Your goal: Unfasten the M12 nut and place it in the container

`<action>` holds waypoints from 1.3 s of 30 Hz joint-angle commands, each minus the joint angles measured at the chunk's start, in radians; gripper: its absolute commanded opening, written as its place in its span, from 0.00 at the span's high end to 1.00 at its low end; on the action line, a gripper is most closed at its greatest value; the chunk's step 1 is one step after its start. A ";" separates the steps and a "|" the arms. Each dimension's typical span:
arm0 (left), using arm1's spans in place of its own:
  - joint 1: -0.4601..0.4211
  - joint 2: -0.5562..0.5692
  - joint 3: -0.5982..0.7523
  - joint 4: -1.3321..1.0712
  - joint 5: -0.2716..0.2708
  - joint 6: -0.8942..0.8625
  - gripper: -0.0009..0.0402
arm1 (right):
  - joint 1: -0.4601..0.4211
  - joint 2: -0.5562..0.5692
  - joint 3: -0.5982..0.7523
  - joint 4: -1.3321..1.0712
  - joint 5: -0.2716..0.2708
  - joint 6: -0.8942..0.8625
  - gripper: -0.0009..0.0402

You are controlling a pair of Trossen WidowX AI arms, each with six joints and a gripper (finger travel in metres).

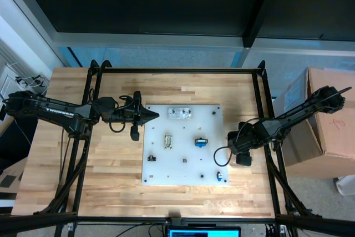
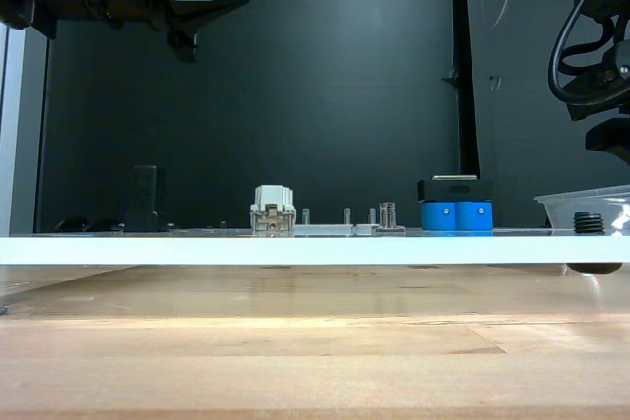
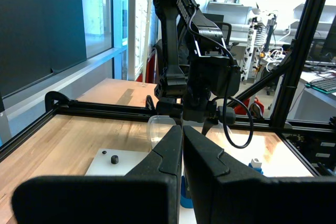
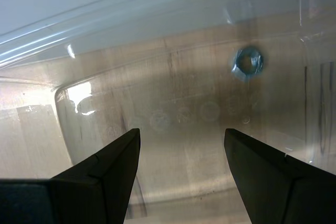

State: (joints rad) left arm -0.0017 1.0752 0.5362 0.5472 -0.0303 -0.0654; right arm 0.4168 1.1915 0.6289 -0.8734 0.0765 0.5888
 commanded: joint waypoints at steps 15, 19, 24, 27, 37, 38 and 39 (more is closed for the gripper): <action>0.000 0.000 0.000 0.000 0.000 0.000 0.98 | -0.196 -0.005 0.510 -0.227 0.089 -0.222 0.76; 0.000 0.000 0.000 0.000 0.000 0.000 0.98 | -0.307 -0.005 0.597 -0.128 0.061 -0.323 0.93; 0.000 0.000 0.000 0.000 0.000 0.000 0.98 | -0.390 -0.005 0.602 0.090 -0.048 -0.451 0.97; 0.000 0.000 0.000 0.000 0.000 0.000 0.98 | -0.405 -0.005 0.569 0.243 -0.089 -0.519 0.98; 0.000 0.000 0.000 0.000 0.000 0.000 0.98 | -0.417 -0.025 0.298 0.902 -0.105 -0.530 0.98; 0.000 0.000 0.000 0.000 0.000 0.000 0.98 | -0.420 -0.025 0.267 0.975 -0.105 -0.531 0.98; 0.000 0.000 0.000 0.000 0.000 0.000 0.98 | -0.425 -0.025 0.237 1.044 -0.109 -0.529 0.98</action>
